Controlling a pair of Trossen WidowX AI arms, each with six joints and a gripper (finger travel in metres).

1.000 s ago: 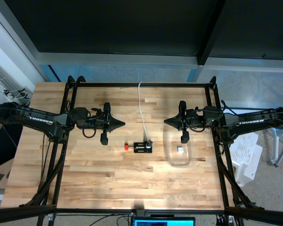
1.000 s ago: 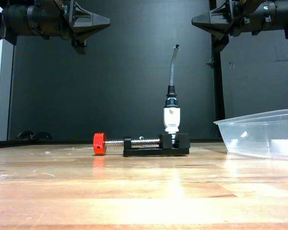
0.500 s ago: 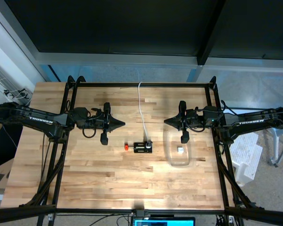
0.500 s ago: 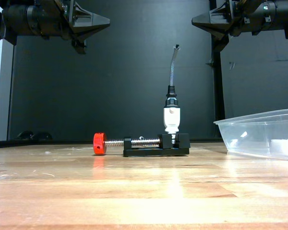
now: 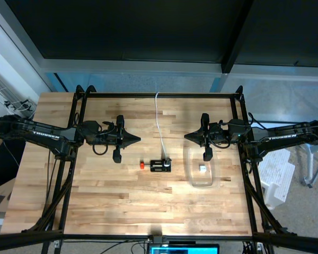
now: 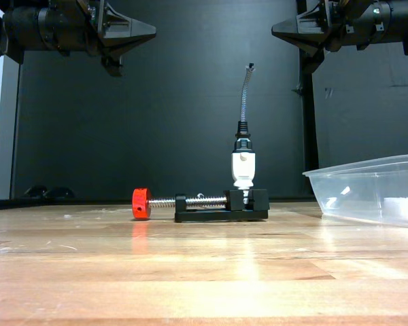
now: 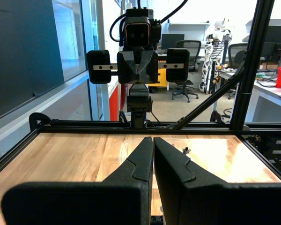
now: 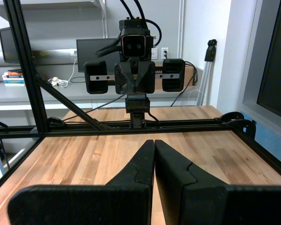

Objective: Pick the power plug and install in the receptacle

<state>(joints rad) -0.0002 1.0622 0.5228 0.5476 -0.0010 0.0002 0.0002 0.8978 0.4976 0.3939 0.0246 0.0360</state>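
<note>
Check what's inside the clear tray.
One tiny white cube lies in the clear tray; its far end is hidden beneath the right gripper, hovering shut. Left gripper hovers shut over the table's left side.

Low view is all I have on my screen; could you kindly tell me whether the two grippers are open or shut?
Observer: Both are shut. The wrist views show the left gripper and the right gripper closed tip to tip, high above the table, left and right of the vise.
Operator: Thank you. What lies inside the clear tray?
Observer: The high view shows a tiny white cube on its floor; I cannot make out the power plug anywhere.
Operator: And where does the cable from the receptacle lead?
Observer: It runs as a white line straight to the table's far edge.
</note>
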